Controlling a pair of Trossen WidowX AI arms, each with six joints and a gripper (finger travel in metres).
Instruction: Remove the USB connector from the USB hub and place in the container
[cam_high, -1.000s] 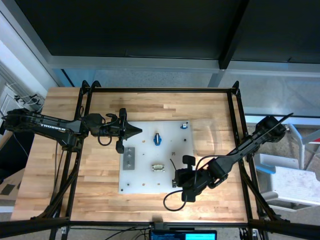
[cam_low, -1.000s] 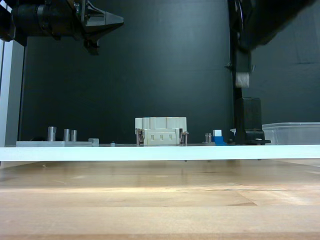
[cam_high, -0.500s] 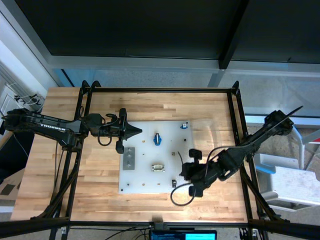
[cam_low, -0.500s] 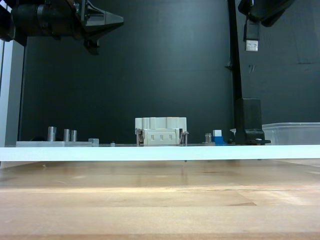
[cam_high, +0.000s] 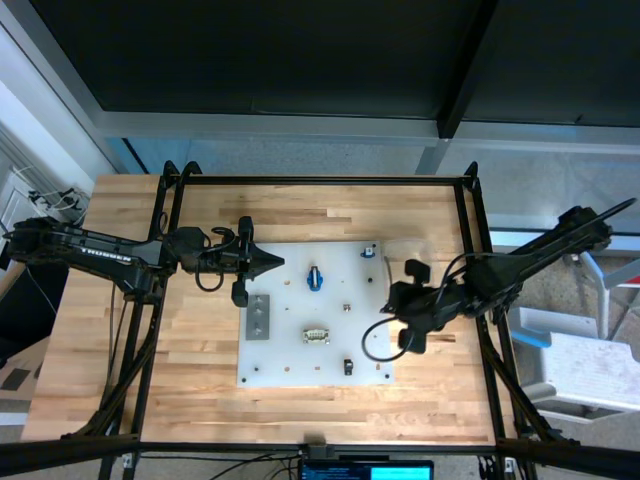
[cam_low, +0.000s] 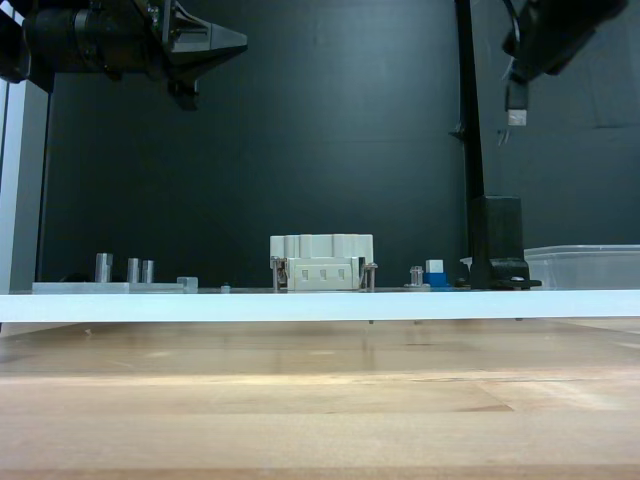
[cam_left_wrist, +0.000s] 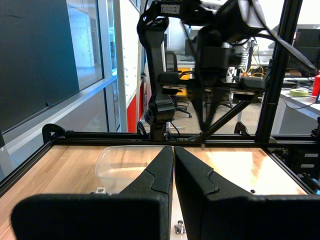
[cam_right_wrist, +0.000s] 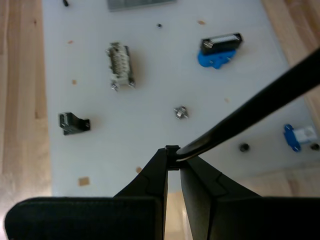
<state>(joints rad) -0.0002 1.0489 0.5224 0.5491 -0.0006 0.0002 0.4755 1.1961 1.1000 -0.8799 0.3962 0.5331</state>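
One white board (cam_high: 290, 350), wood table (cam_high: 200, 400); left claw (cam_high: 280, 262) clenched above it; right claw (cam_right_wrist: 173, 155) clamps USB connector (cam_low: 516, 103) aloft.

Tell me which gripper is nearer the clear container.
Right. The right gripper, shut on the USB connector, hangs close beside the container; the left gripper sits across the white board from it.

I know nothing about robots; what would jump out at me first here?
The right claw, high over the white board at its right edge, pinches the USB connector, its plug dangling in mid-air. The left claw hovers shut above the board's far left side, and the clear container sits on the wood to the right.
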